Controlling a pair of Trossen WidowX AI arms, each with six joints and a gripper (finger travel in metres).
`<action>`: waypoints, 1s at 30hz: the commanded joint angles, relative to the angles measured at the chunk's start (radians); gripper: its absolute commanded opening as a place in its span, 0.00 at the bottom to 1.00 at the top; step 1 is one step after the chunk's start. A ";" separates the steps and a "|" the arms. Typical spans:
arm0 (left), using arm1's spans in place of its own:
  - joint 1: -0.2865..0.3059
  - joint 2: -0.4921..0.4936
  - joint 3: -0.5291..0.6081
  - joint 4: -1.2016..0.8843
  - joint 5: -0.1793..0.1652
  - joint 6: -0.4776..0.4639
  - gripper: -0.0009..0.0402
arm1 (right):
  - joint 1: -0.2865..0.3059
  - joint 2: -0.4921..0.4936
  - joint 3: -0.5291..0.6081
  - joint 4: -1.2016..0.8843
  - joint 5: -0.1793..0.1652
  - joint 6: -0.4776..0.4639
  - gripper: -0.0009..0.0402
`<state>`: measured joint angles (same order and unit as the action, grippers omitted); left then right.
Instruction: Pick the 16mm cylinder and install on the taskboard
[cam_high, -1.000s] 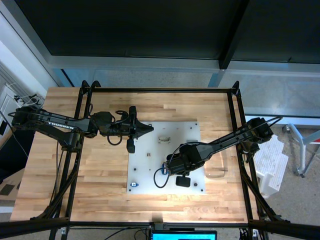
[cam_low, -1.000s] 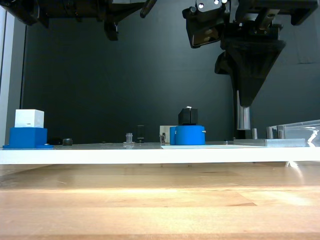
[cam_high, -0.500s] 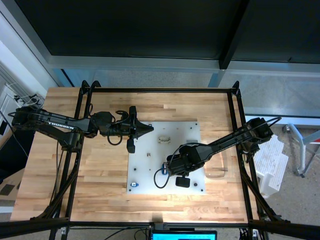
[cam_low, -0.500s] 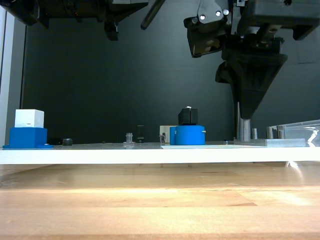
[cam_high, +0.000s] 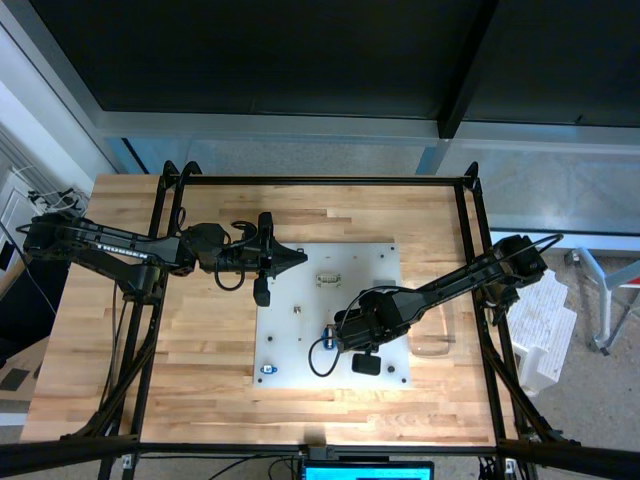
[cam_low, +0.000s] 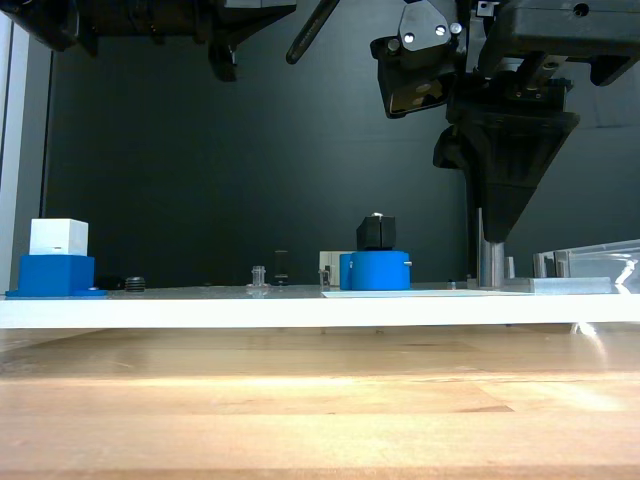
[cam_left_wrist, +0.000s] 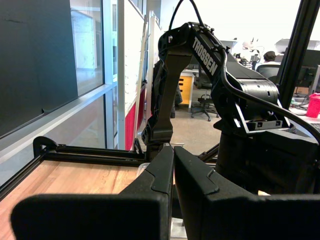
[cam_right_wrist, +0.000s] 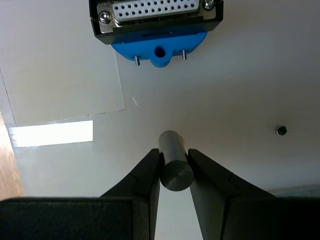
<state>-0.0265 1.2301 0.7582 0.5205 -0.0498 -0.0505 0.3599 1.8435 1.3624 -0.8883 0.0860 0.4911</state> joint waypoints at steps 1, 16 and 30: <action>0.000 0.000 0.000 0.000 0.000 0.000 0.02 | 0.000 0.000 -0.001 0.000 0.000 -0.001 0.03; 0.000 0.000 0.000 0.000 0.000 0.000 0.02 | 0.000 0.000 -0.001 0.004 0.000 -0.001 0.03; 0.000 0.000 0.000 0.000 0.000 0.000 0.02 | 0.000 0.000 -0.001 0.004 0.001 -0.001 0.08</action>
